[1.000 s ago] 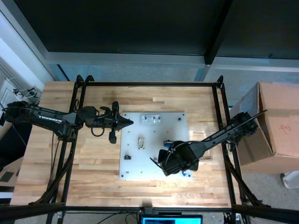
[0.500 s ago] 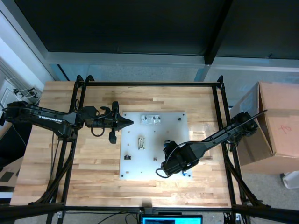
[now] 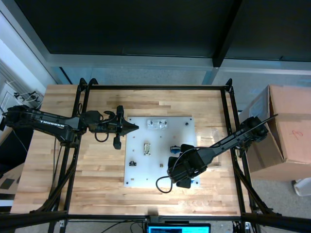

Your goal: Pick the M12 nut and place it on its threads and fasten

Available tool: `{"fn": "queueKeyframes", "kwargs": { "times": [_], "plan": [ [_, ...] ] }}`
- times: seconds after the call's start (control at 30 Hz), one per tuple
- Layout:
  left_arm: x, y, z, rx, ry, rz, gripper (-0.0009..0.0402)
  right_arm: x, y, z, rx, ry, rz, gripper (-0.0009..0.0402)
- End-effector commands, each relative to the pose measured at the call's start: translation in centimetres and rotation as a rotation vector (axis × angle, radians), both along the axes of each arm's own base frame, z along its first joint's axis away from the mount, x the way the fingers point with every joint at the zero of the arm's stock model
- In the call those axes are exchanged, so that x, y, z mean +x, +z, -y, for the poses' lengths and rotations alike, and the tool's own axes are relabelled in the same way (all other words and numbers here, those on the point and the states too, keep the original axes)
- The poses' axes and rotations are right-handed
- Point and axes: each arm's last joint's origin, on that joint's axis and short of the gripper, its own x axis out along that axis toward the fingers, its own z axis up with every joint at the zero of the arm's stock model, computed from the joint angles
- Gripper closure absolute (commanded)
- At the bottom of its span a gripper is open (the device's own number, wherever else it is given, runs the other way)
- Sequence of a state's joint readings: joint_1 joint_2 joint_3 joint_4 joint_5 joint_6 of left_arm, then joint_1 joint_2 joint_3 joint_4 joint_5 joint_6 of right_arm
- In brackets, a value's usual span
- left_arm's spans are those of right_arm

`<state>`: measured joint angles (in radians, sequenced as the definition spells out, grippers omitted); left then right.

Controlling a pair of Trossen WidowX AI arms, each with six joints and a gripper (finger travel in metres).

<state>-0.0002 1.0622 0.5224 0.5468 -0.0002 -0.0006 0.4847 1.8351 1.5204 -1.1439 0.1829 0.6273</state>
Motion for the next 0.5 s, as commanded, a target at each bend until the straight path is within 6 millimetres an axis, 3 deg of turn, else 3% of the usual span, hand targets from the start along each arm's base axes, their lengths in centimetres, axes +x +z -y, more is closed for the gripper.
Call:
{"fn": "queueKeyframes", "kwargs": {
  "times": [0.03, 0.13, 0.33, 0.4, 0.5],
  "plan": [
    [0.0, 0.0, 0.0, 0.000, 0.000, 0.001, 0.0393, 0.0, 0.0, -0.1, 0.040, 0.041, -0.026, 0.0226],
    [0.0, 0.0, 0.0, 0.000, 0.000, 0.001, 0.0393, 0.0, -0.1, -0.3, 0.090, 0.045, -0.045, 0.0267],
    [0.0, 0.0, 0.0, 0.000, 0.000, 0.001, 0.0393, 0.2, -0.2, -0.6, 0.160, 0.090, -0.053, 0.0400],
    [0.0, 0.0, 0.0, 0.000, 0.000, 0.000, 0.0393, 0.5, -0.8, -0.7, 0.164, 0.092, -0.043, 0.0383],
    [0.0, 0.0, 0.0, 0.000, 0.000, 0.001, 0.0393, 0.9, -1.9, -1.0, 0.155, 0.117, -0.068, 0.0396]
  ]
}}
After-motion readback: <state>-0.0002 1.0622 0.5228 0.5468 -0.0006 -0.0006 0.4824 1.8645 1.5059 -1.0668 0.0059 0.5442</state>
